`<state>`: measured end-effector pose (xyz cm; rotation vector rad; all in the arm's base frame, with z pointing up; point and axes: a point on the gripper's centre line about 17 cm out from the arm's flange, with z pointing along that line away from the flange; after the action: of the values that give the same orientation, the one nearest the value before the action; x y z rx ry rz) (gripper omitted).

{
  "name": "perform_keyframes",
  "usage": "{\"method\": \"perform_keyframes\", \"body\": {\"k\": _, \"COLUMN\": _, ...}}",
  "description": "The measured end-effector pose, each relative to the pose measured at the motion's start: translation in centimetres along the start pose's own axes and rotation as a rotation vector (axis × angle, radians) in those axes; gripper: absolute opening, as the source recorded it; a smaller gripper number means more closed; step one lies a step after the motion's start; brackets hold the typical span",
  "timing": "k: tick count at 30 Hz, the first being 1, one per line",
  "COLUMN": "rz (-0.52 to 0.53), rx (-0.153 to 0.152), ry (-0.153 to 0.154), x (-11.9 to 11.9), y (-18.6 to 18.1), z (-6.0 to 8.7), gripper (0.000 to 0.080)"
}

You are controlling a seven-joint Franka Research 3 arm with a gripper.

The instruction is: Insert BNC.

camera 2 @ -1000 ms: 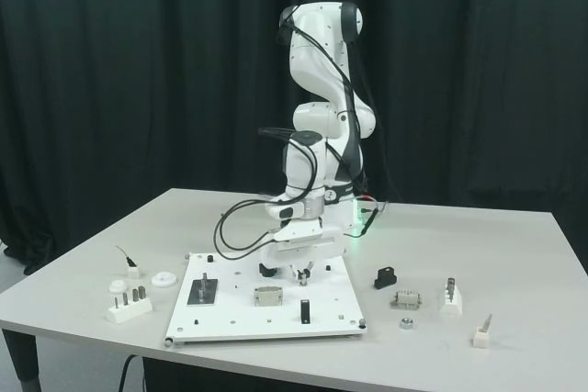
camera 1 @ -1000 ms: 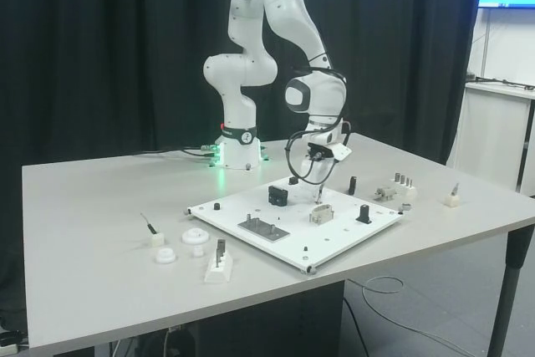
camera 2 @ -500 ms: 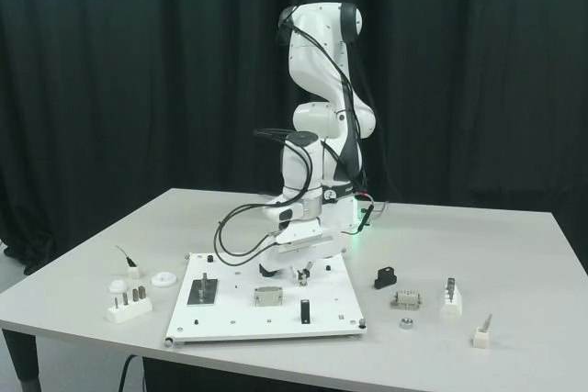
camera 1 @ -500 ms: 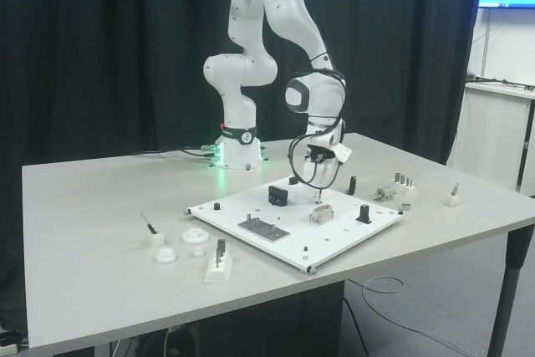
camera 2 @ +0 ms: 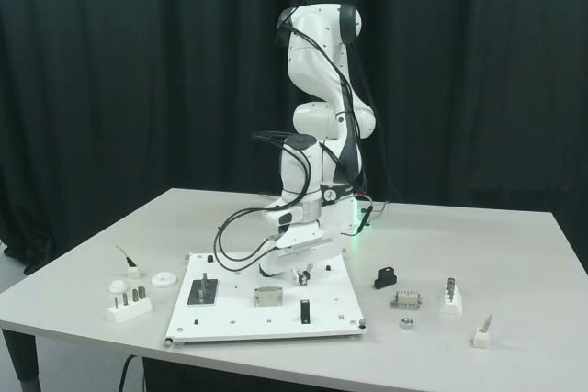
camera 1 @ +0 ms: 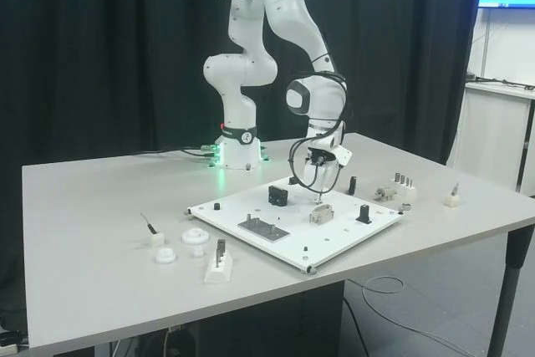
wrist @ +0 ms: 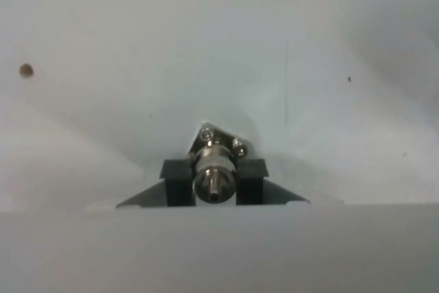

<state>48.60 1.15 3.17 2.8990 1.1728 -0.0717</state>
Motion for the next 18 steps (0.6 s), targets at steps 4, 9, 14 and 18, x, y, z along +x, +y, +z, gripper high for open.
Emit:
{"method": "perform_keyframes", "body": {"k": 4, "rz": 0.005, "rx": 0.003, "ry": 0.0, "x": -0.02, "y": -0.01, "z": -0.01, "gripper": 0.0124}}
{"method": "perform_keyframes", "body": {"k": 9, "rz": 0.008, "rx": 0.004, "ry": 0.0, "x": -0.03, "y": -0.01, "z": -0.01, "gripper": 0.0124}}
{"method": "perform_keyframes", "body": {"k": 14, "rz": 0.029, "rx": 0.008, "ry": 0.004, "x": -0.01, "y": 0.0, "z": 0.01, "gripper": 0.0124}}
{"method": "perform_keyframes", "body": {"k": 18, "rz": 0.07, "rx": 0.014, "ry": 0.01, "x": 0.03, "y": -0.02, "z": 0.05, "gripper": 0.0124}}
